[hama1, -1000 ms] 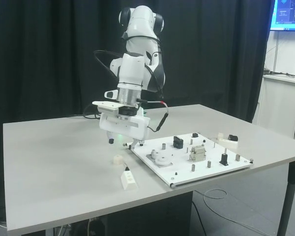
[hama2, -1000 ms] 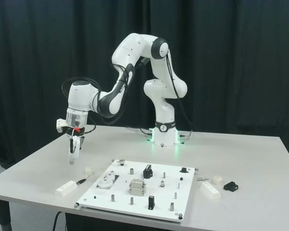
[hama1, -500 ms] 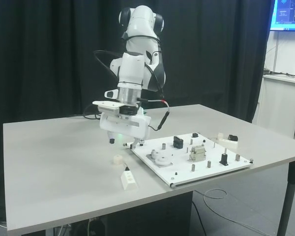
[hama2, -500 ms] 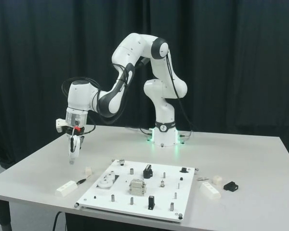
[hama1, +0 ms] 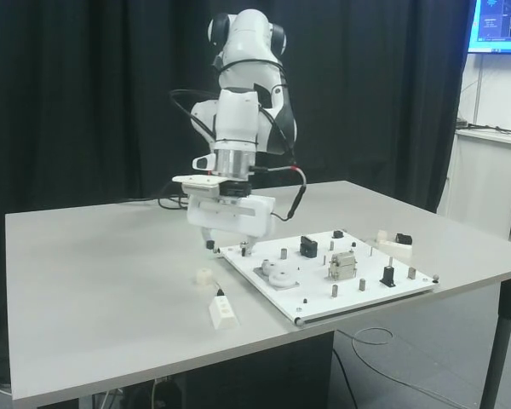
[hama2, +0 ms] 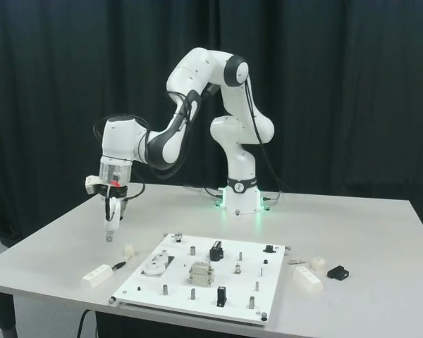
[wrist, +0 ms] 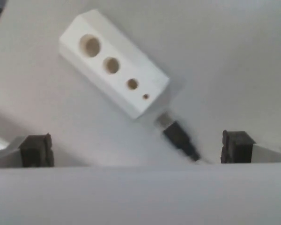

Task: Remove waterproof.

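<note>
Looking down through the wrist camera, I see the gripper (wrist: 136, 149) with its two black pads spread wide and nothing between them. Below it on the grey table (hama1: 94, 256) lies the white block (wrist: 113, 63), with four round holes of falling size along its top face. The waterproof connector (wrist: 178, 137), a small black plug with a metal collar, sticks out of the block's end face. In the first room view the block (hama1: 222, 313) sits near the front edge, just left of the white assembly board (hama1: 324, 294), and the gripper (hama1: 231, 245) hangs above and behind it, well apart.

I judge the plug light and stiff, with a short smooth body that could slip, so I would pinch it across the black barrel close behind the collar and pull straight along its axis. The block looks light and loose on the table, so it may drag along with the plug.

I can read no brand, label or writing on any part.
</note>
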{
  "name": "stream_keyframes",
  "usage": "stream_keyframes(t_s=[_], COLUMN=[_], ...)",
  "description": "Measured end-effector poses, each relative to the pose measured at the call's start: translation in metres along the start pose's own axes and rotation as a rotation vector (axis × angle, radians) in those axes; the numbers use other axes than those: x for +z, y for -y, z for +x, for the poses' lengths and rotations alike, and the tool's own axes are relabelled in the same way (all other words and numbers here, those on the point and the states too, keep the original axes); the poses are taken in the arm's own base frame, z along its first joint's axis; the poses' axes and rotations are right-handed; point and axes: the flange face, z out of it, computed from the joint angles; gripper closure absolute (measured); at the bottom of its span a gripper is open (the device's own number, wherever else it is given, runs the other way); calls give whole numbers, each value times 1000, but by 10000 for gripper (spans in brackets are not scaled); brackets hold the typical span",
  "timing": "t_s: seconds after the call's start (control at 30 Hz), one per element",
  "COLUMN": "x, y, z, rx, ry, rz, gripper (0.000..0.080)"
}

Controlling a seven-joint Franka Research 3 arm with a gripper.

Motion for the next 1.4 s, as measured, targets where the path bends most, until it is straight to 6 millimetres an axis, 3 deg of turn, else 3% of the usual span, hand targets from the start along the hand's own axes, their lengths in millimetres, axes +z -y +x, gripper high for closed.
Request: stream_keyframes(t_s=[0.93,1.4], x=[-25,-35], y=[19,29], z=[-130,-182], rx=[331,478], ry=[38,14], rz=[-33,-90], gripper=[3,3])
